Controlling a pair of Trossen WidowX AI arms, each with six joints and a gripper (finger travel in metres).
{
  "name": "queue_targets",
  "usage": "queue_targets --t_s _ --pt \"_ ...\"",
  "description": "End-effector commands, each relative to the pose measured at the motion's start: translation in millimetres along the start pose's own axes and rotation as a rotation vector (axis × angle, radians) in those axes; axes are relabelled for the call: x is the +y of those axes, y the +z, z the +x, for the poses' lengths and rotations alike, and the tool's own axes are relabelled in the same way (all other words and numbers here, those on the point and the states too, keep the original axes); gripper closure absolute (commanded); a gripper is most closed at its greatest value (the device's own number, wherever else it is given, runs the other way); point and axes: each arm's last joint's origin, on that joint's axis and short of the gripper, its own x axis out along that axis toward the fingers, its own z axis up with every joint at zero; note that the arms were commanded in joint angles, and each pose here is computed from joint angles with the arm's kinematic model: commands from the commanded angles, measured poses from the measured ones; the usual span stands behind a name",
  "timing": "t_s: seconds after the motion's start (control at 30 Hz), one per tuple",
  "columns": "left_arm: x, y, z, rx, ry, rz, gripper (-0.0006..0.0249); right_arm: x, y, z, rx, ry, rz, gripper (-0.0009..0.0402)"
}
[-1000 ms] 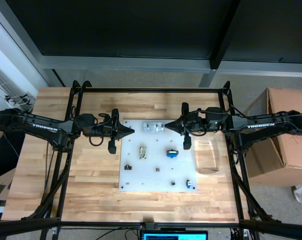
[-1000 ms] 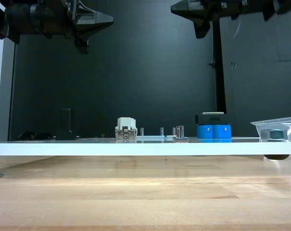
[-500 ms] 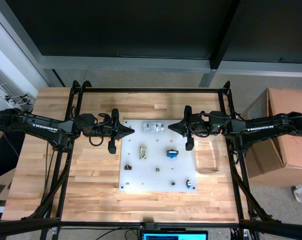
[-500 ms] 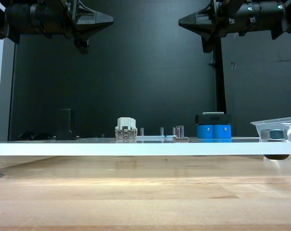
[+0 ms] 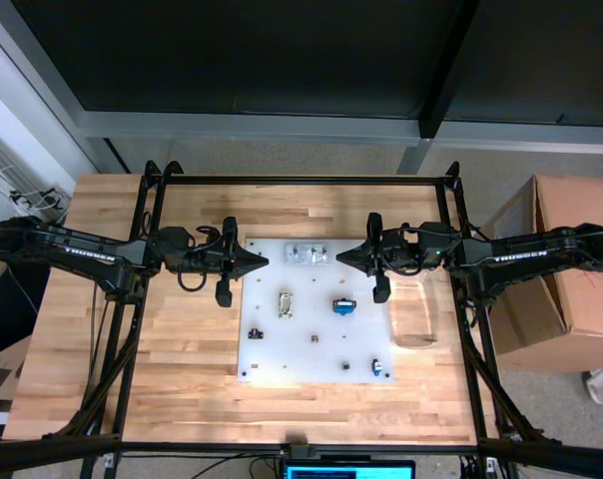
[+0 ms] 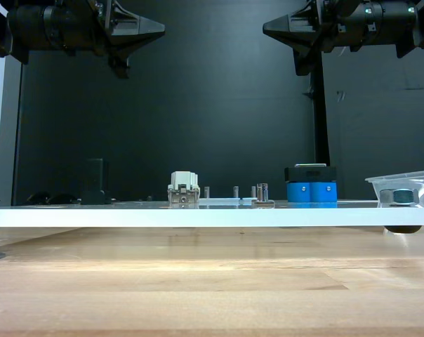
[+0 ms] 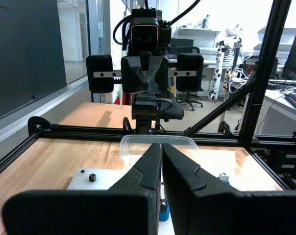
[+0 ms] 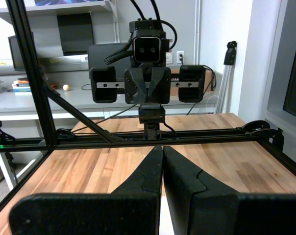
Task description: Pick the M12 nut and place it on its threads and fasten
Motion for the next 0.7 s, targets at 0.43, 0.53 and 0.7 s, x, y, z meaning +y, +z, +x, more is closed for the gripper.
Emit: queue_targets --t_s 0.43,0.53,0.7 --pt "0.1 0.0 0.0 0.0 0.0 0.0 0.0243 -0.3 -2.1 0.2 0.022 -0.005 0.001 0.0393" --pt "0.0 0.0 0.1 0.0 0.0 0.0 0.0243 -0.3 -2.1 0.2 0.022 -0.005 0.001 0.0393" --pt "0.0 0.0 0.1 0.0 0.0 0.0 0.0243 -0.2 -2.1 0.2 0.022 -0.004 0.001 0.0393"
